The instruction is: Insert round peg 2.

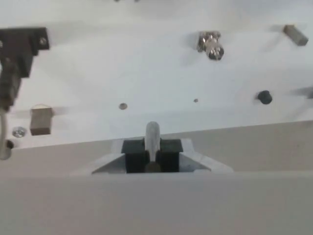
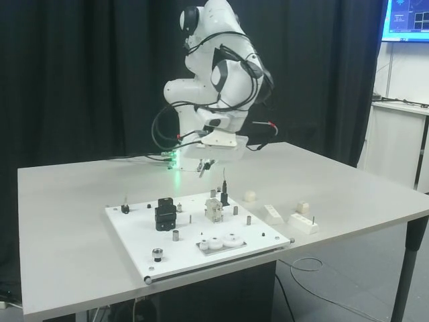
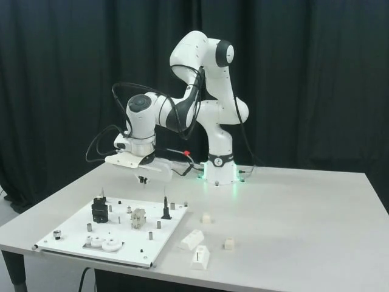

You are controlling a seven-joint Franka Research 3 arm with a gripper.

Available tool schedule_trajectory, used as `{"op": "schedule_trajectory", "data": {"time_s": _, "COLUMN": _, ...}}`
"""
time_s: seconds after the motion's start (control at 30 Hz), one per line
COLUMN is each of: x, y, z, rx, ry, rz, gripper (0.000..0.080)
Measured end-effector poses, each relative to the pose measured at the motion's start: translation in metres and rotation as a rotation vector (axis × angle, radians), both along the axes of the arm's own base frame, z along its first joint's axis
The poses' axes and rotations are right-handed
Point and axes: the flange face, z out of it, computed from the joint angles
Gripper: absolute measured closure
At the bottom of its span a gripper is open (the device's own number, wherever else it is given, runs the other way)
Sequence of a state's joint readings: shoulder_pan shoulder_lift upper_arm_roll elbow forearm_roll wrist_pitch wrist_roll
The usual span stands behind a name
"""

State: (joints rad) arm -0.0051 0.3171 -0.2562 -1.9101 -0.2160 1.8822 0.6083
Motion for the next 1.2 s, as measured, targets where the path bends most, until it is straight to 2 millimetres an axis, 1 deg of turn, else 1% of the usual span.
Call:
{"op": "schedule_trajectory", "data": {"time_s": 0.33, "x": -0.036, "y": -0.01, "z": -0.012, "rx": -0.001, "ry": -0.079, "rz": -0.06, "gripper": 0.0743}}
{"op": "schedule_trajectory", "data": {"time_s": 0.6, "x": -0.059, "y": -0.008, "z": -0.021, "rx": -0.018, "ry": -0.174, "rz": -0.156, "gripper": 0.0743}}
{"op": "schedule_trajectory", "data": {"time_s": 0.83, "x": -0.074, "y": -0.007, "z": -0.026, "rx": -0.024, "ry": -0.233, "rz": -0.213, "gripper": 0.0743}}
{"op": "schedule_trajectory", "data": {"time_s": 1.2, "x": -0.091, "y": -0.012, "z": -0.03, "rx": -0.031, "ry": -0.301, "rz": -0.293, "gripper": 0.0743}}
